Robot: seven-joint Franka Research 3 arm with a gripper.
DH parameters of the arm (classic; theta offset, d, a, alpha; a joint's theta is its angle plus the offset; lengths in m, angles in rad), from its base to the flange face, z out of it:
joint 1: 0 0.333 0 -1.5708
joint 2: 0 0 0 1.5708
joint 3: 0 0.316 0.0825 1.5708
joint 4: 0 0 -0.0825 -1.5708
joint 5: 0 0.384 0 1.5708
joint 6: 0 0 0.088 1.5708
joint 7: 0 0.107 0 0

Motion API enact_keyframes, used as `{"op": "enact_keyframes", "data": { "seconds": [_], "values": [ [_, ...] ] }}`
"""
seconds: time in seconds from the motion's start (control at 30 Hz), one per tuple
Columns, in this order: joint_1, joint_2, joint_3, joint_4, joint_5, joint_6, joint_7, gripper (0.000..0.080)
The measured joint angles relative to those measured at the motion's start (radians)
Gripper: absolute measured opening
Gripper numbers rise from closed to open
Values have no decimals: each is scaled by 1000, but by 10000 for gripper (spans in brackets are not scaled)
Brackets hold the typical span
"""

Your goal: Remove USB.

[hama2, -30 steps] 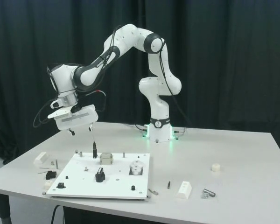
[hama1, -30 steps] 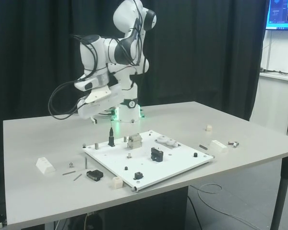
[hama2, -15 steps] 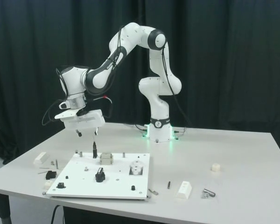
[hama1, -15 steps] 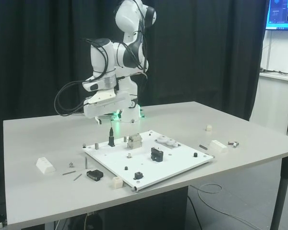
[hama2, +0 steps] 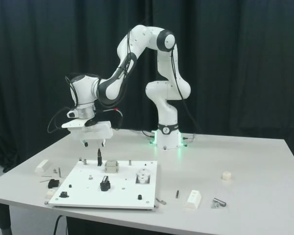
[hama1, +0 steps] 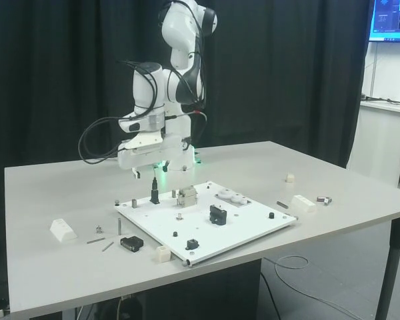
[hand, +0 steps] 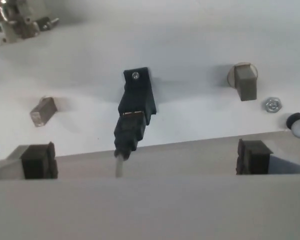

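The gripper (hama2: 92, 144) was held spread open above the far left corner of the white board (hama1: 247, 230), clear of everything, with nothing between its two black fingertips (hand: 37, 161). The USB plug (hand: 129, 134) was seen standing upright in its black socket block (hand: 138, 95) on that corner of the board, directly beneath the gripper and untouched. A grey post (hand: 246, 82) was set just beside the socket on the board.

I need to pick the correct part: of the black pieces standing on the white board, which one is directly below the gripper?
The upright USB plug at the board's back edge. It stands under the gripper, while the other black pieces sit lower and nearer the front.
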State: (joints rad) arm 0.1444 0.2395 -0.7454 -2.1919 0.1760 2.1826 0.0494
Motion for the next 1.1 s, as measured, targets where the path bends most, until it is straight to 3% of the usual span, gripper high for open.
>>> {"op": "enact_keyframes", "data": {
  "seconds": [0.43,0.47,0.63,0.67,0.83,0.87,1.1],
  "values": [
    [7,-38,0,-60,-33,31,6,800],
    [8,-43,0,-62,-35,31,9,712],
    [15,-72,0,-71,-51,30,35,712],
    [16,-78,0,-73,-54,30,43,529],
    [25,-108,0,-82,-79,29,80,529],
    [26,-113,0,-83,-85,29,87,338],
    [30,-134,0,-86,-114,29,121,338]
  ]
}}
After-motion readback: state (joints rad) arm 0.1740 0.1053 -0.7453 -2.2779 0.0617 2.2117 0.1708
